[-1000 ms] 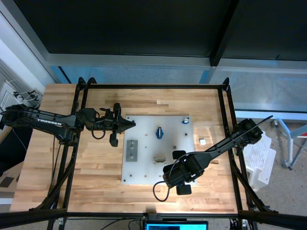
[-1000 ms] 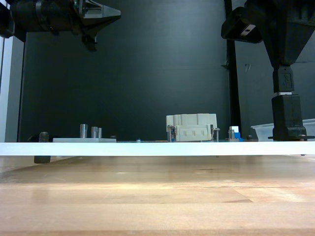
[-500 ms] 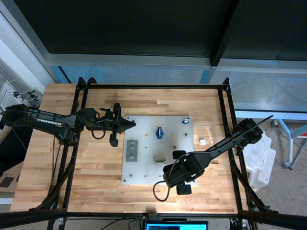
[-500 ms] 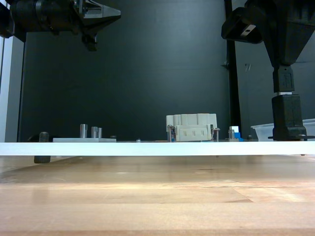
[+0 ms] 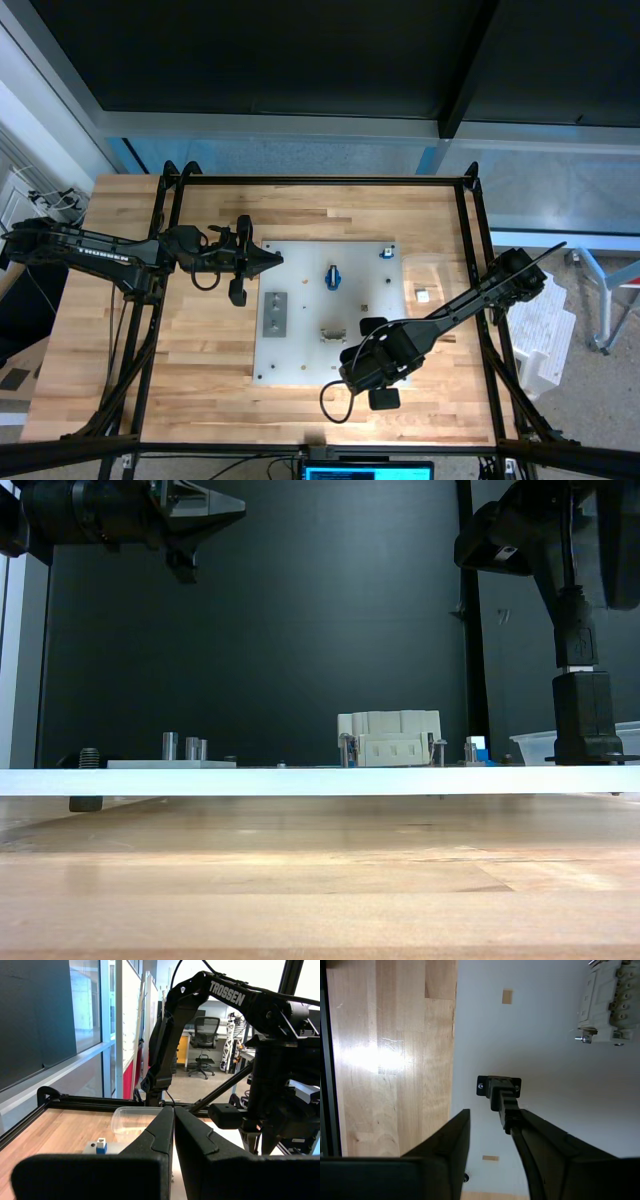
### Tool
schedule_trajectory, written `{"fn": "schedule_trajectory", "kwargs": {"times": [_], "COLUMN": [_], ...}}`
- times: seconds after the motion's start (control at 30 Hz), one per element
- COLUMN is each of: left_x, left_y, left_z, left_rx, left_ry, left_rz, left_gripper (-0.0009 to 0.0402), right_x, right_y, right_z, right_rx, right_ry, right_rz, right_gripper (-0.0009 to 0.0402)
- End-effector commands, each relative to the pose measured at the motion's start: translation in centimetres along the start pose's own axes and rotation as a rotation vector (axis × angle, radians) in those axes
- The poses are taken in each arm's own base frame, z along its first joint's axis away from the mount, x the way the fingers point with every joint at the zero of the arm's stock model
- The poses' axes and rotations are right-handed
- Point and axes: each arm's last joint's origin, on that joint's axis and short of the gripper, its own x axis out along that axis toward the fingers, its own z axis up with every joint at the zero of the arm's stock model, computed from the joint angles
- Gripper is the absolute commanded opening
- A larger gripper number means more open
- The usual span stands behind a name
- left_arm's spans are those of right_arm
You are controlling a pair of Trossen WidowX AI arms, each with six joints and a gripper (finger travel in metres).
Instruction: Pick the USB connector and install on taskboard
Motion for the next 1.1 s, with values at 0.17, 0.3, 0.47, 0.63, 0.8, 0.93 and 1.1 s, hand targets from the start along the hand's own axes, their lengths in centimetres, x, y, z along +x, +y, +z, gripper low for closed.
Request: {"fn": "schedule_trajectory", "kwargs": {"times": [0.17,0.3,0.47,0.63,0.8,0.93,1.1], "left_x": [0.0,0.0,0.0,0.0,0.0,0.0,0.0], "left_y": [0.0,0.0,0.0,0.0,0.0,0.0,0.0], "left_z": [0.0,0.0,0.0,0.0,0.0,0.0,0.0], "left_rx": [0.000,0.000,0.000,0.000,0.000,0.000,0.000], "left_ry": [0.000,0.000,0.000,0.000,0.000,0.000,0.000], "left_rz": [0.000,0.000,0.000,0.000,0.000,0.000,0.000], "left_gripper": [0.0000,0.0000,0.0000,0.0000,0.0000,0.0000,0.0000], "right_x": [-1.9,-2.8,-4.4,-5.7,-6.2,-6.2,-6.3], "right_y": [-0.5,-0.7,-1.1,-1.4,-1.5,-1.5,-2.0], "right_z": [-0.5,-1.0,-1.4,-1.8,-2.0,-2.0,-2.1], "right_rx": [0.006,0.005,0.007,0.010,0.011,0.011,0.024], "right_ry": [-0.033,-0.033,-0.072,-0.105,-0.116,-0.116,-0.120], "right_rz": [-0.030,-0.029,-0.036,-0.019,-0.013,-0.014,-0.014], "right_gripper": [0.0190,0.0203,0.0203,0.0200,0.0183,0.0157,0.0094]}}
